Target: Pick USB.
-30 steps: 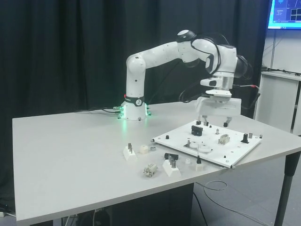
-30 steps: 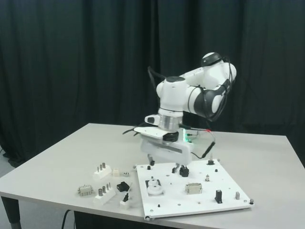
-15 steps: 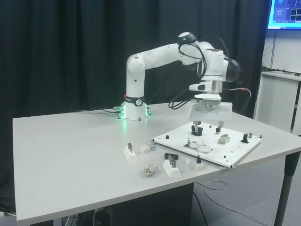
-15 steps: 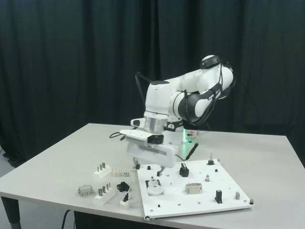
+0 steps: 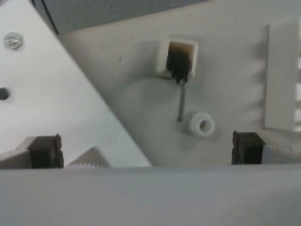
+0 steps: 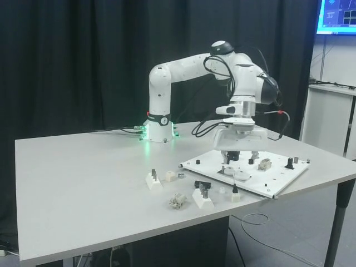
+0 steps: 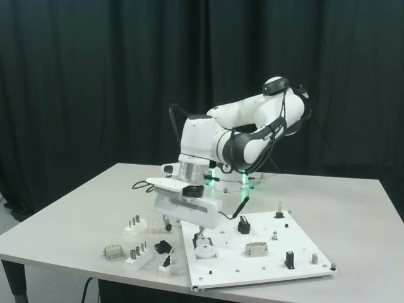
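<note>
USB plug point(image 5: 179, 63), black, sits in a small white holder point(image 5: 162, 60) on the grey table point(image 5: 225, 42), out ahead of the gripper point(image 5: 146, 149) and roughly in line with the gap between its fingers. Nothing's touching it. A white gear point(image 5: 201, 126) lies nearer the gripper, just beside the plug's thin stem. Fingers point(image 5: 45, 150) are spread wide, holding nothing. The white board point(image 5: 42, 103) runs along one side and a white peg block point(image 5: 281, 80) along the other.

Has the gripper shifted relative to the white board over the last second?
Yes. The gripper has travelled across the white board from its far side toward the edge nearest the loose parts, and now hangs low over that edge.
</note>
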### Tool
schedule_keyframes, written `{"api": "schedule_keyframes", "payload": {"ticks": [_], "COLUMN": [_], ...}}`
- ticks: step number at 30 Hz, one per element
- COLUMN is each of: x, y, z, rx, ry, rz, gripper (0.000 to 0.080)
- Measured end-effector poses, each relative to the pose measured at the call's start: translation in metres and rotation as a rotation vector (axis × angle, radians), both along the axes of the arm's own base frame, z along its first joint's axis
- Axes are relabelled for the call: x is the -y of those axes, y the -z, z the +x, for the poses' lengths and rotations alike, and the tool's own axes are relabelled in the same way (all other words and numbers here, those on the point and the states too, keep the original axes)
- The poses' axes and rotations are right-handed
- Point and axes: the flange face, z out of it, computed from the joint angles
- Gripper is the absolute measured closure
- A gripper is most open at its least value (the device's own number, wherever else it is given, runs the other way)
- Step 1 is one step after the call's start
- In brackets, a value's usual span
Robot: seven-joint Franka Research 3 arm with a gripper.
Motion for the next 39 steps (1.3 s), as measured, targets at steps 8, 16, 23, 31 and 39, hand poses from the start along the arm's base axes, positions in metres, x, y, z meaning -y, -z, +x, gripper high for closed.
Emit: {"api": "schedule_keyframes", "payload": {"ticks": [8, 16, 23, 31, 39], "x": [0.015, 0.025, 0.027, 0.026, 0.026], "y": [0.012, 0.026, 0.038, 0.049, 0.056], "z": [0.002, 0.003, 0.005, 0.009, 0.012], "rx": [0.017, 0.026, 0.034, 0.039, 0.044], "ry": [0.0, -0.011, -0.022, -0.026, -0.028], "rz": [0.024, 0.047, 0.053, 0.052, 0.048], "gripper": [0.0003, 0.0003, 0.0003, 0.0003, 0.0003]}}
